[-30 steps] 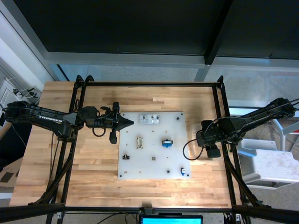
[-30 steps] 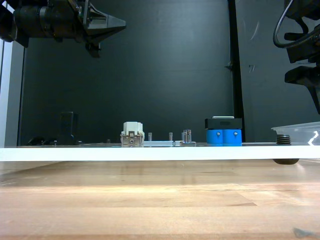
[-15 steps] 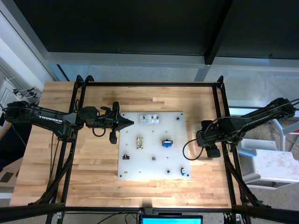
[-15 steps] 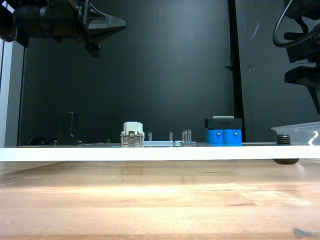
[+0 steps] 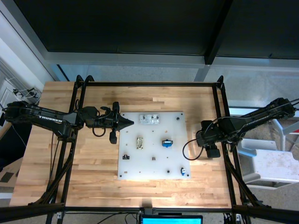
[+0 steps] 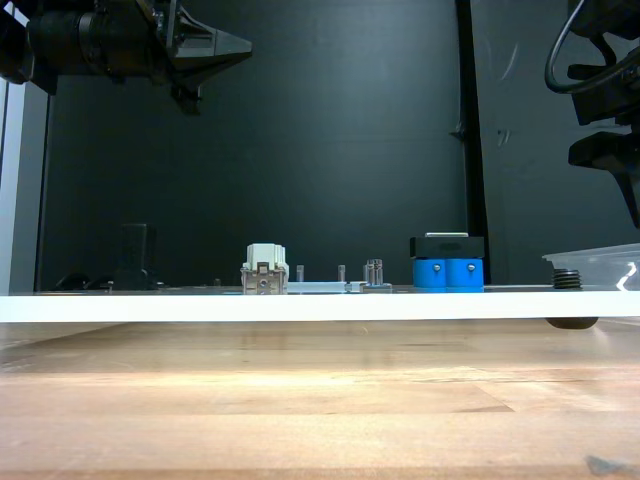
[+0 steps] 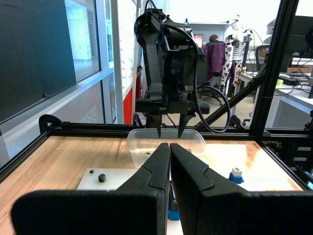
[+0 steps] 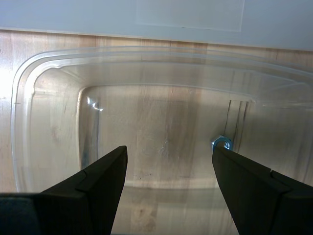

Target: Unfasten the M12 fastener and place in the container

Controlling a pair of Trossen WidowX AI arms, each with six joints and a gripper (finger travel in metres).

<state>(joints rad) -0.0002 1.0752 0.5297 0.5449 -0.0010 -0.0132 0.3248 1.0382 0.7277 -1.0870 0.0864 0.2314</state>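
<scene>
Silver and tiny, the M12 fastener point(image 8: 222, 142) lies loose on the floor of the container point(image 8: 146, 63), a clear plastic tray with rounded corners. It is off its stud. The right gripper point(image 8: 169, 148) hangs directly above the tray with its claw spread wide and nothing in it. Its own camera shows the nut on the tray floor in the gap between the two dark fingers, close to one of them. The left wrist view shows the same claw from across the table, its tips pointing down over the tray's rim and well apart.

The black stud point(image 6: 567, 279) shows bare ribs in the low view, standing in front of the tray's wall. In the high view it sits at about five o'clock on the white board point(image 5: 140, 163). The tray lies off the board's three o'clock edge on the wooden table point(image 5: 93, 186), beneath the right arm.

On the board, a blue-and-black connector point(image 5: 167, 143) sits just toward three o'clock from the centre. A beige connector point(image 5: 139, 142) sits toward nine o'clock and a silver block point(image 5: 150, 120) at twelve.

The left gripper point(image 5: 132, 122) is at the board's ten o'clock edge, held high above it in the low view. It points toward three o'clock, with its claw pressed together and empty.
</scene>
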